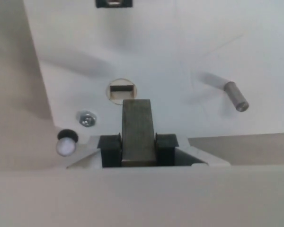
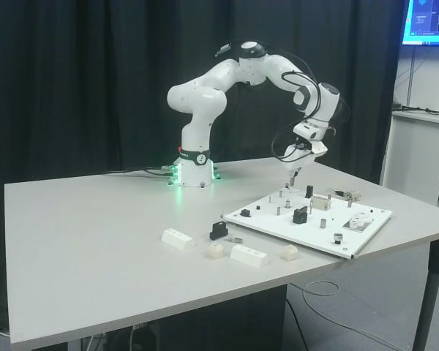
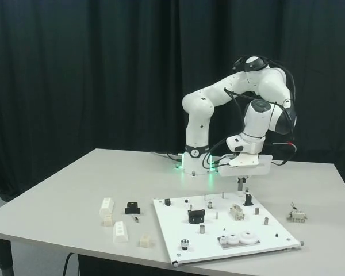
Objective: Place square peg 4.
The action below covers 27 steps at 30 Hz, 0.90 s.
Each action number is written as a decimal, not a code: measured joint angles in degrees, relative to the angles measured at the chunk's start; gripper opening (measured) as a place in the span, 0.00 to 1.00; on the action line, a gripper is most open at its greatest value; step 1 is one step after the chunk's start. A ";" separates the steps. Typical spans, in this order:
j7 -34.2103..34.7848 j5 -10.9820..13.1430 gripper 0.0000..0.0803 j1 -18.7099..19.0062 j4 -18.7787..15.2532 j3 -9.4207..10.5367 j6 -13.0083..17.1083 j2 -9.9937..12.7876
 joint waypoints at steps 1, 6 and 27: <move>0.01 0.06 0.19 0.06 0.15 -0.05 -0.18 0.00; 0.83 1.09 0.19 0.45 1.47 -0.24 -1.68 0.00; 13.07 2.90 0.19 0.98 12.90 1.60 -3.27 0.66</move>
